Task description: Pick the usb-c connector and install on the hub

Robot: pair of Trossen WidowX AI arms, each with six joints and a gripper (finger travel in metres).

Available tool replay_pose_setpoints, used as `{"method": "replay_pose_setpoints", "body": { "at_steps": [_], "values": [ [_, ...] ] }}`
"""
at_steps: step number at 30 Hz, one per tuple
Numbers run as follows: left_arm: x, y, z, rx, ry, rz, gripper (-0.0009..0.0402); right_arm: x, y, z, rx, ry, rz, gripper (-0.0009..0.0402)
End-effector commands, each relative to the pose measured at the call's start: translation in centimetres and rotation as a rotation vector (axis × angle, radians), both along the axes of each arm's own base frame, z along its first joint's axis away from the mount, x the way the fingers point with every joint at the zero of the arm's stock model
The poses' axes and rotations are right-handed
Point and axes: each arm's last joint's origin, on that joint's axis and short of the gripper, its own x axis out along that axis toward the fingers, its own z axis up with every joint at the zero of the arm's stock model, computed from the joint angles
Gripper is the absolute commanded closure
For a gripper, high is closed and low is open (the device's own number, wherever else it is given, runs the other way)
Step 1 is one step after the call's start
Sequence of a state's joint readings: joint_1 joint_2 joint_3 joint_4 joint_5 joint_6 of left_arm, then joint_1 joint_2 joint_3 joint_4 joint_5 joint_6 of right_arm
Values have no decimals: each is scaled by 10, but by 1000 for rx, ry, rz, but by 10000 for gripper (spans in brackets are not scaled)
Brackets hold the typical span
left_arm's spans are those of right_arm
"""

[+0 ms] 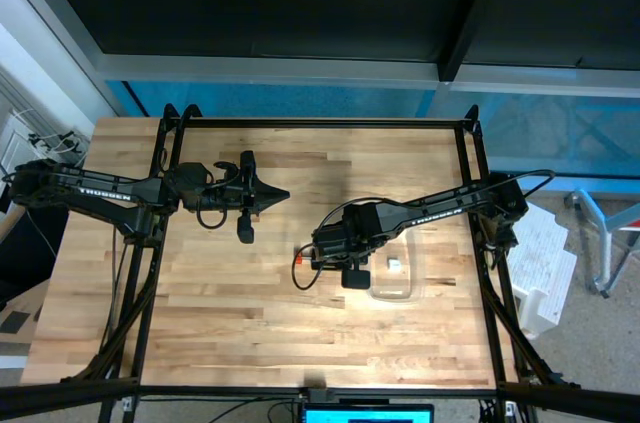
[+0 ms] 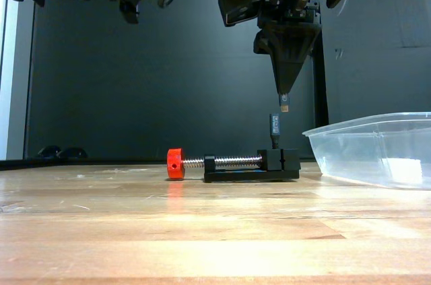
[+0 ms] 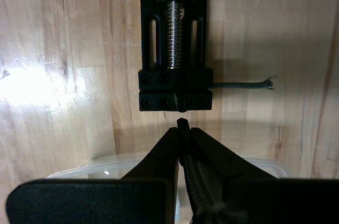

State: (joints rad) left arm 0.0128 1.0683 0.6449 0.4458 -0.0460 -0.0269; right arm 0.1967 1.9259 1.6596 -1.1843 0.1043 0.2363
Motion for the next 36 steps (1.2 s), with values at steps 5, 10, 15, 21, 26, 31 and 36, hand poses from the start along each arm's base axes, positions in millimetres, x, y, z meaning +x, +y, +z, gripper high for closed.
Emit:
{"method": "replay_pose_setpoints", "body": {
  "at_steps": [5, 10, 15, 21, 26, 31, 36],
  "values": [
    [0, 0, 0, 0, 0, 0, 393, 0, 0, 0, 0, 0, 1, 393],
    [0, 0, 0, 0, -1, 0, 393, 1, 0, 0, 1, -5, 1, 393],
    [0, 0, 0, 0, -1, 0, 393, 1, 0, -2, 1, -6, 0, 393],
    [0, 0, 0, 0, 0, 0, 393, 0, 0, -6, -1, 0, 0, 393],
    [0, 0, 0, 0, -1, 0, 393, 0, 0, -9, -1, 2, 0, 393],
    [0, 0, 0, 0, -1, 0, 393, 0, 0, -13, 1, -6, 0, 393],
    [0, 0, 0, 0, 0, 0, 393, 0, 0, -15, 1, -5, 0, 393]
  ]
}}
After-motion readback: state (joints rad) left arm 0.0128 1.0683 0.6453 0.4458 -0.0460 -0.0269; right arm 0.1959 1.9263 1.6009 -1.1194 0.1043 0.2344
